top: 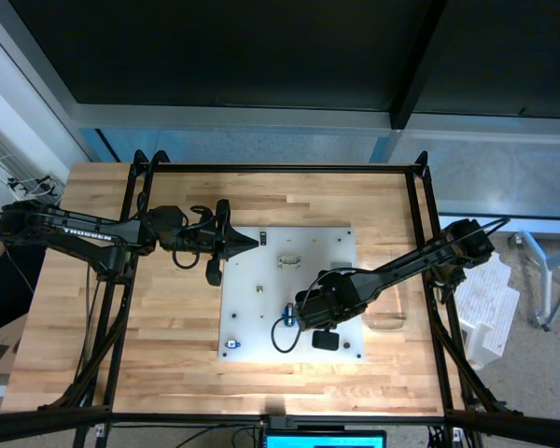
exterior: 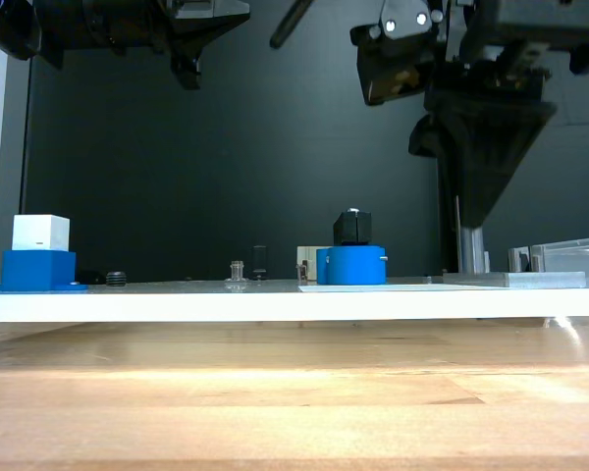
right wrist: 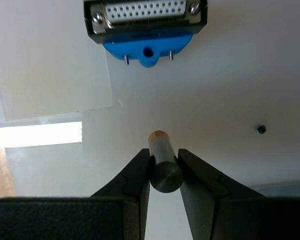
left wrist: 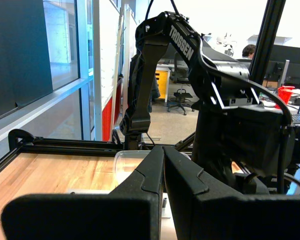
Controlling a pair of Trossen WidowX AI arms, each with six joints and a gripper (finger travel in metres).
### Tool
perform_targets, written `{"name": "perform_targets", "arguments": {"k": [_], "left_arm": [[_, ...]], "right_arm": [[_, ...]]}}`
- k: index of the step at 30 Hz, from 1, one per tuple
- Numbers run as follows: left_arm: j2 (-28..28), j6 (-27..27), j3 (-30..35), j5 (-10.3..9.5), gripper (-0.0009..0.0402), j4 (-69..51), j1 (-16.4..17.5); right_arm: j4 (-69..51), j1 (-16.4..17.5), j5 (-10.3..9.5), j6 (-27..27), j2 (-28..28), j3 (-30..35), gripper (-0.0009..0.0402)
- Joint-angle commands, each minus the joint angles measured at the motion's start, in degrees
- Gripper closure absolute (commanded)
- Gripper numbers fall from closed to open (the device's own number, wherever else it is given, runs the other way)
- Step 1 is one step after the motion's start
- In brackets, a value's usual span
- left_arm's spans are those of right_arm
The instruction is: Pick the 16mm cylinder and install on the taskboard
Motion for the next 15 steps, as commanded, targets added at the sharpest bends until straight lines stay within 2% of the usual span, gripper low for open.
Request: {"name": "perform_targets", "arguments": {"k": [1, 15], "left_arm": [[0.0, 0.0, 0.0, 0.02, 0.0393, 0.0, 0.0], [0.0, 0.0, 0.0, 0.02, 0.0393, 0.0, 0.0]], "right_arm": [[-3.0, 0.0, 0.13, 0.0, -0.1, 2.5, 0.0387], [-5.6, 0.0, 0.15, 0.0, -0.2, 6.3, 0.0387]]}}
